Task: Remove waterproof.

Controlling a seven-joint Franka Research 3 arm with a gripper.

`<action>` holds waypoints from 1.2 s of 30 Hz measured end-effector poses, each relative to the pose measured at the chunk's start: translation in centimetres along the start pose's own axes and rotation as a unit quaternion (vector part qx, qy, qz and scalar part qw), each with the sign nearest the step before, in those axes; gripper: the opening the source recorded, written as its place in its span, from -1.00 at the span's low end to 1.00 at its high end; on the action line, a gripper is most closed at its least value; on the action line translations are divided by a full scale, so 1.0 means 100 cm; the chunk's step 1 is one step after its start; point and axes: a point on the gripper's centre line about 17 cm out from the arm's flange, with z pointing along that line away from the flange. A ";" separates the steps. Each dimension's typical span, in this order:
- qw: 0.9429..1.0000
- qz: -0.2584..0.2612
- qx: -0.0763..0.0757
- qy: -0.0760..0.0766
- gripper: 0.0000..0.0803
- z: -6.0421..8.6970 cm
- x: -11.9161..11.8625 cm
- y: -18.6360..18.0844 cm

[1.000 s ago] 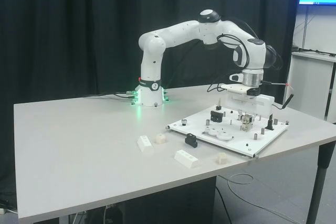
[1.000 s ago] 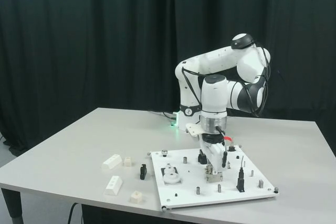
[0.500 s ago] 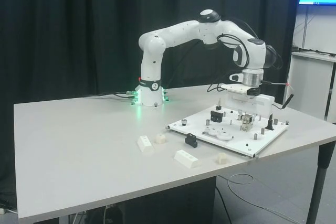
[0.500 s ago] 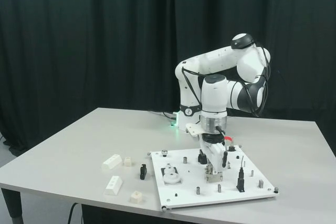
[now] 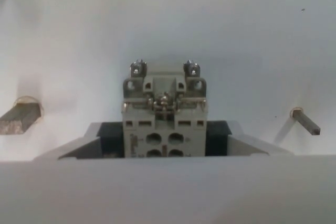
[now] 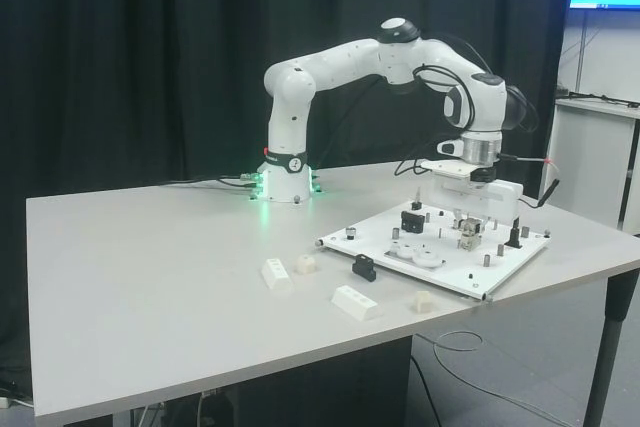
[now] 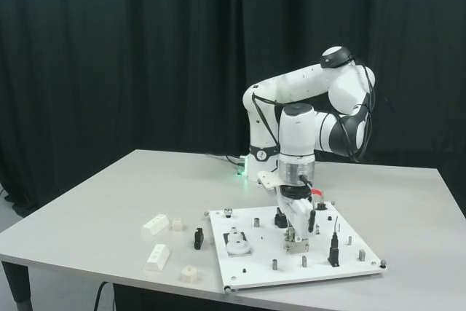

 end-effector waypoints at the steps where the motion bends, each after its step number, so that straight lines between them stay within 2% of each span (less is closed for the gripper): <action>1: 1.000 0.000 0.000 0.000 -0.22 0.000 0.000 0.000; 24: 1.000 0.003 0.004 -0.005 -0.22 -0.002 0.000 0.000; 30: 1.000 0.000 0.013 -0.006 -0.22 -0.014 0.006 -0.002; 36: 1.000 -0.004 0.017 -0.013 -0.22 -0.033 0.010 -0.002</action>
